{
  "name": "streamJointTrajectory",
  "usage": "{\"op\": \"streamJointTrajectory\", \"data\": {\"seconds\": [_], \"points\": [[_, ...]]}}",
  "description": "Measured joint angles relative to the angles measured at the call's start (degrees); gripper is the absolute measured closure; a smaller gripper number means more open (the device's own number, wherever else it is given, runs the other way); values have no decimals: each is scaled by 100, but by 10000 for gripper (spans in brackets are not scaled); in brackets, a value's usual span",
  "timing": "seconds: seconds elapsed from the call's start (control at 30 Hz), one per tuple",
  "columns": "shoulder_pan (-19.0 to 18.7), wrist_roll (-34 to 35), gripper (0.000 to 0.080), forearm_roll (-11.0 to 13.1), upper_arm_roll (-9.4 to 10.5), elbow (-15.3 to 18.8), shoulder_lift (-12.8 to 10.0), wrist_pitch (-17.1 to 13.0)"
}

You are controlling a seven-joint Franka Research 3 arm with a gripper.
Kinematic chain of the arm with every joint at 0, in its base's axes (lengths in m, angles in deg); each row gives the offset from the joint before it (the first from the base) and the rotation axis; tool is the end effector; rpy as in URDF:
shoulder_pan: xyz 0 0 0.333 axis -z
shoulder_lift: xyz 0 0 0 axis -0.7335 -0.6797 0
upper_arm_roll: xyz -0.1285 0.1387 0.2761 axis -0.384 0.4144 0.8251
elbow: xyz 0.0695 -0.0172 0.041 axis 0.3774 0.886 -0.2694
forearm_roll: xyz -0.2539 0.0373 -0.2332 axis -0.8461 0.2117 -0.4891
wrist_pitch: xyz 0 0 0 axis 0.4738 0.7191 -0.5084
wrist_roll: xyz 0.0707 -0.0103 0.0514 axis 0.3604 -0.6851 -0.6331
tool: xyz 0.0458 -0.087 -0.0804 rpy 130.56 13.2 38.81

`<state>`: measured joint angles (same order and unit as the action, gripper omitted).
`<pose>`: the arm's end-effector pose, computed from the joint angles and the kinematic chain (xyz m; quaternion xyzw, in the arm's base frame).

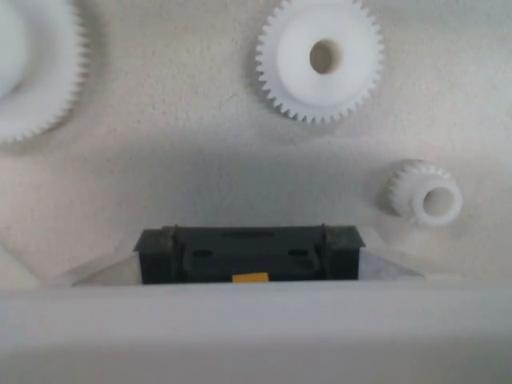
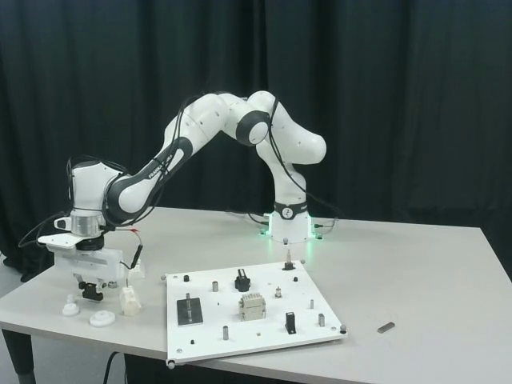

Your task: Insert D-SUB.

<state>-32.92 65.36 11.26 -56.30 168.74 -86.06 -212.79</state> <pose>0.5988 -0.4008 0.2374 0.9089 -0.4130 0.0581 0.0070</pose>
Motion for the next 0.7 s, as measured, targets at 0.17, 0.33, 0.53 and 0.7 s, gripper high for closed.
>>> {"op": "streamJointTrajectory", "data": {"seconds": [0.17, 0.33, 0.53, 0.7], "points": [[0, -7, 423, 0, -47, -83, 2, 106], [0, -9, 423, -2, -73, -148, 2, 198], [0, -9, 423, -2, -92, -192, 2, 234], [0, -9, 423, -2, -94, -200, 6, 236]]}}
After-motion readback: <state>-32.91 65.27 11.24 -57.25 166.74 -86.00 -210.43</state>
